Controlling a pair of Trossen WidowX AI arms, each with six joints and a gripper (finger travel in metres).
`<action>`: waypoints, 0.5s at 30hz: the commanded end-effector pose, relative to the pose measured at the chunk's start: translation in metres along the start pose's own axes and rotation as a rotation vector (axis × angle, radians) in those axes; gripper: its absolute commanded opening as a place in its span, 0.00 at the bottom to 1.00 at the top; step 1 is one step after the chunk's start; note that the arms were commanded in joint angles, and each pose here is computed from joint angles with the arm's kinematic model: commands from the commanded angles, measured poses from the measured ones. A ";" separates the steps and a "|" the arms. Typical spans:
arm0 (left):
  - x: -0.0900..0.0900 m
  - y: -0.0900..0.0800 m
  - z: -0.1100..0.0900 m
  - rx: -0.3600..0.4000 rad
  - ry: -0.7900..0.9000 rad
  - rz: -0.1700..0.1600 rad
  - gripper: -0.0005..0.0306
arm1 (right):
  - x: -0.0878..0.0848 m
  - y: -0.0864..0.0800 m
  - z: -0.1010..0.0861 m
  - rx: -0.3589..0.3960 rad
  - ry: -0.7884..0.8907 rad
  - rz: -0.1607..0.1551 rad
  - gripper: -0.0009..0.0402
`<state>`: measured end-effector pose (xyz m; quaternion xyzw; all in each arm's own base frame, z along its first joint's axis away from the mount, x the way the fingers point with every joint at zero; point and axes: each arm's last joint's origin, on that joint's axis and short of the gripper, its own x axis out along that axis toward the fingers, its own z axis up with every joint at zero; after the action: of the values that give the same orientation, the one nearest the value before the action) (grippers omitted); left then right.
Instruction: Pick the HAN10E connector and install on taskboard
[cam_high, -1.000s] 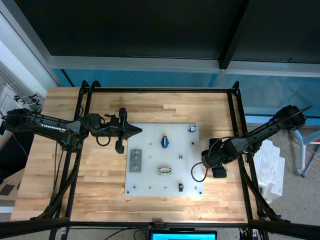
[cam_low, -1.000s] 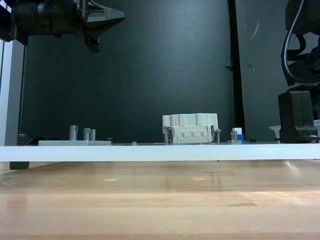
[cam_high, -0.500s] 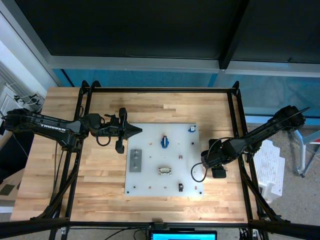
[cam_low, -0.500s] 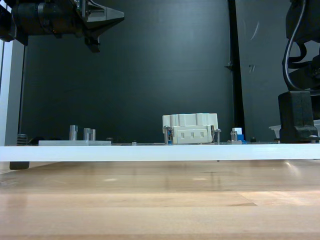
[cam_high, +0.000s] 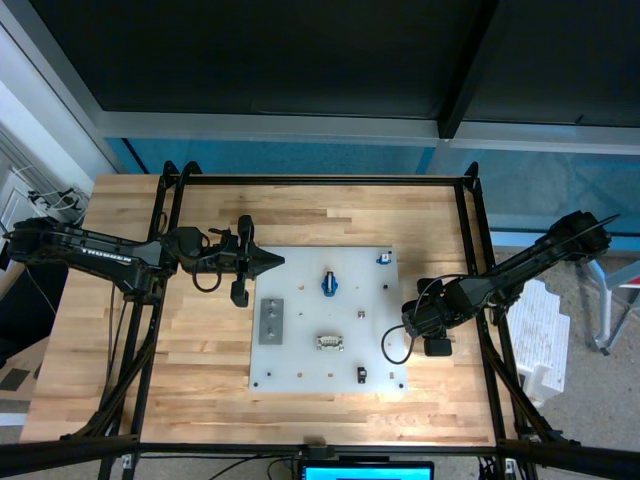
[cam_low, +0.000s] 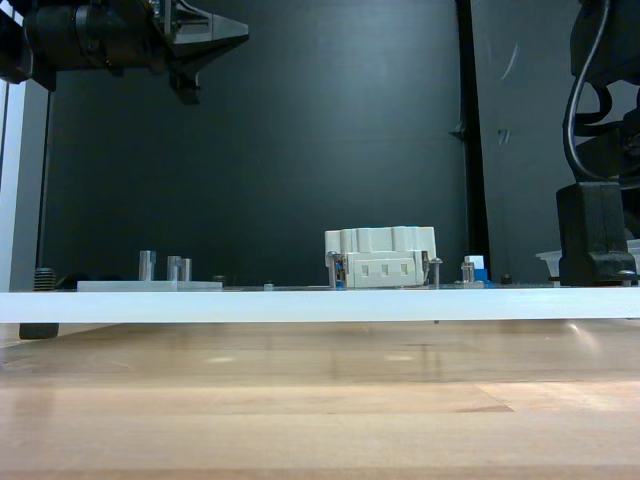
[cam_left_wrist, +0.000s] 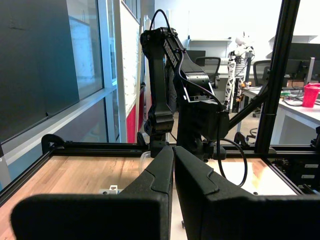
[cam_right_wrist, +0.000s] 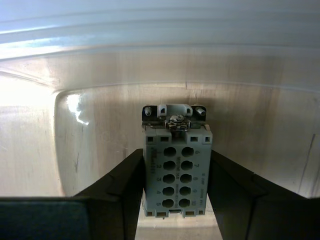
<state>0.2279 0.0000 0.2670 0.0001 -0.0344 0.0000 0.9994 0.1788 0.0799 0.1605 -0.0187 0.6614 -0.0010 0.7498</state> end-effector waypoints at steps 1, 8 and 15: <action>0.000 0.000 0.000 0.000 0.000 0.000 0.02 | 0.000 0.000 0.000 0.001 0.001 -0.001 0.25; 0.000 0.000 0.000 0.000 0.000 0.000 0.02 | -0.005 0.000 0.000 0.004 0.005 0.000 0.13; 0.000 0.000 0.000 0.000 0.000 0.000 0.02 | -0.024 -0.002 0.000 0.003 0.013 -0.004 0.07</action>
<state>0.2279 0.0000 0.2671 -0.0001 -0.0346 0.0000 0.9994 0.1761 0.0787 0.1787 -0.0197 0.6674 -0.0040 0.7444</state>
